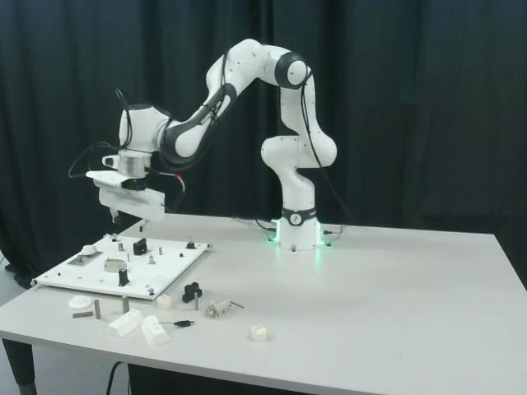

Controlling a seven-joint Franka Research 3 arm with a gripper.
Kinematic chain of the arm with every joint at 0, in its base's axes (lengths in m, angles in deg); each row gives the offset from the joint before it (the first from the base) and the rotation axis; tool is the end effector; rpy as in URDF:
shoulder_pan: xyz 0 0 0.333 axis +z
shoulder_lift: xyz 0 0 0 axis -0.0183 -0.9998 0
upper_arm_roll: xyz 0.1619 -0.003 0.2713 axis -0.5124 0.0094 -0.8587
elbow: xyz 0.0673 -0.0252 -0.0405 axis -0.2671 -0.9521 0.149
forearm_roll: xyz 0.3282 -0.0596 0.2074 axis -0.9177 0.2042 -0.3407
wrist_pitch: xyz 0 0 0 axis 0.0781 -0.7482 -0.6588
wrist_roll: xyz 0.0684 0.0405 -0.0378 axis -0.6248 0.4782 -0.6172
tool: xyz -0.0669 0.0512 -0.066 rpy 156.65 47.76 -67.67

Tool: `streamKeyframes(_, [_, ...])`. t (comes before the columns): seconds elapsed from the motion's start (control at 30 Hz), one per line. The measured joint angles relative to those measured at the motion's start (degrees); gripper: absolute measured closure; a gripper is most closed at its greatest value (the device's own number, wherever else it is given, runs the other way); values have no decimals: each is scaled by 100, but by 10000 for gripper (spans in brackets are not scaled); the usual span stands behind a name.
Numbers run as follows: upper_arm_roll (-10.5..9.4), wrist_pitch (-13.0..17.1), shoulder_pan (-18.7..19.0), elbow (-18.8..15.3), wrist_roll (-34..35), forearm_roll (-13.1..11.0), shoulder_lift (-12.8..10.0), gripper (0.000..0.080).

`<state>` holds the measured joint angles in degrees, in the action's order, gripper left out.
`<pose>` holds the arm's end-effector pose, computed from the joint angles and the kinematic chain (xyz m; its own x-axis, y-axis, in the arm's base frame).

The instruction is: Remove BNC.

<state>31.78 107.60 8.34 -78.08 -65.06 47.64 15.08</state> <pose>0.4544 -0.3773 0.3563 0.5703 -0.8068 0.1545 -0.8214 -0.5625 0.0945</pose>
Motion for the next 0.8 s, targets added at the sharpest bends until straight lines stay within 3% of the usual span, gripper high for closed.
streamKeyframes(0.13, [12, -31, -263, 7, 11, -114, -3, 3])
streamKeyframes(0.53, [10, -75, -838, -11, 132, -1363, -196, 3])
streamKeyframes(0.8, [9, -131, -931, -5, 635, -1929, -454, 3])
